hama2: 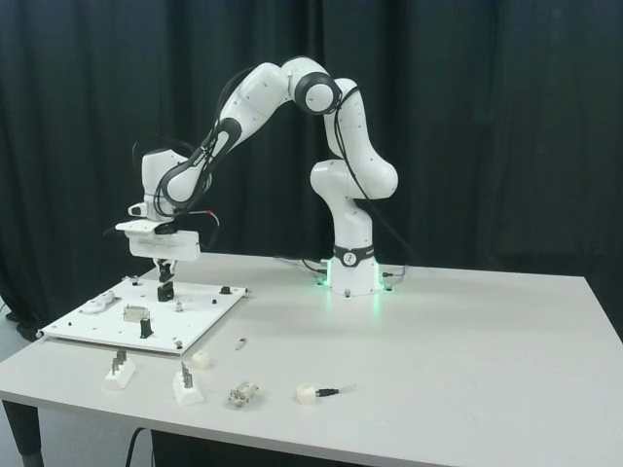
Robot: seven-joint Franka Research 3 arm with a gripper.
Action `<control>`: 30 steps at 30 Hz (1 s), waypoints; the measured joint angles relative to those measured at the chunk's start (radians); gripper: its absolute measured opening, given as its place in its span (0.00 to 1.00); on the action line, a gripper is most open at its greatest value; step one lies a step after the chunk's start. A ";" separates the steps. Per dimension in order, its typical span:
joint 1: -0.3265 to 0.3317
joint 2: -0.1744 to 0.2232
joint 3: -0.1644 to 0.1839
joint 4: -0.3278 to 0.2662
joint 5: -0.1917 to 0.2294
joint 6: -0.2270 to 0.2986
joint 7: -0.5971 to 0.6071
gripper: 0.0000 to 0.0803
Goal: Insert D-SUB.
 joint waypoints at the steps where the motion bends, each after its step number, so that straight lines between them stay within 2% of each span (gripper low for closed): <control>1: 0.000 0.003 0.000 0.001 0.002 0.000 0.000 0.19; 12: 0.000 0.022 0.002 0.008 0.038 0.000 0.000 0.19; 30: -0.005 0.031 0.005 0.012 0.049 0.000 -0.002 0.19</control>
